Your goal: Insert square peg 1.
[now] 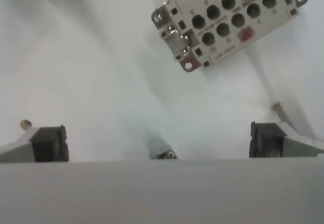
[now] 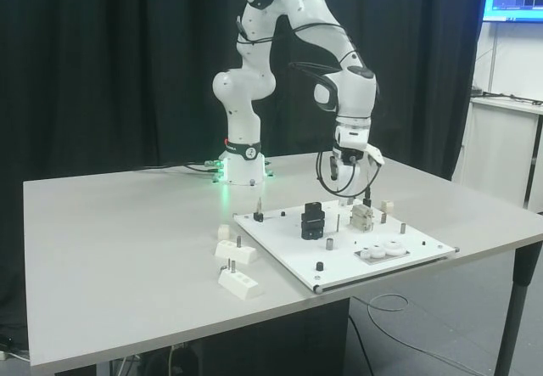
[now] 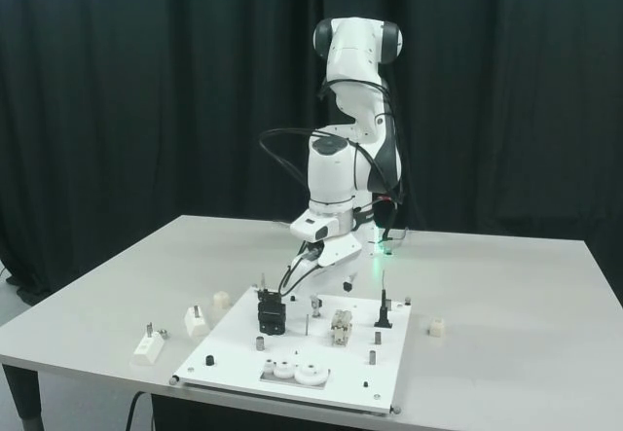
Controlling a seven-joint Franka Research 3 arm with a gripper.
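The white arm reaches from its base over the far part of the white board [image 2: 280, 238] that lies on the grey tabletop [image 2: 119, 223]. Its tool [image 1: 157, 142] hangs above the board with nothing between its fingers; in the wrist view the two black fingertips [image 1: 49, 144] stand spread wide apart, one at each side, with bare board between them.

Which of the small upright pieces is square peg 1 cannot be told from these pictures. Several small pegs and posts stand on the board, and in the first room view two white blocks [image 2: 238, 283] carrying short pins lie on the tabletop off the board's near-left edge, well apart from the tool.

A grey multi-hole connector block [image 1: 228, 21] lies on the board just ahead of the tool in the wrist view, tilted, not between the fingers. In the room views it stands near the board's middle [image 3: 341, 326], beside a black fixture [image 3: 269, 316]. White gear-like wheels [image 3: 297, 373] sit at the board's near edge in the second room view.
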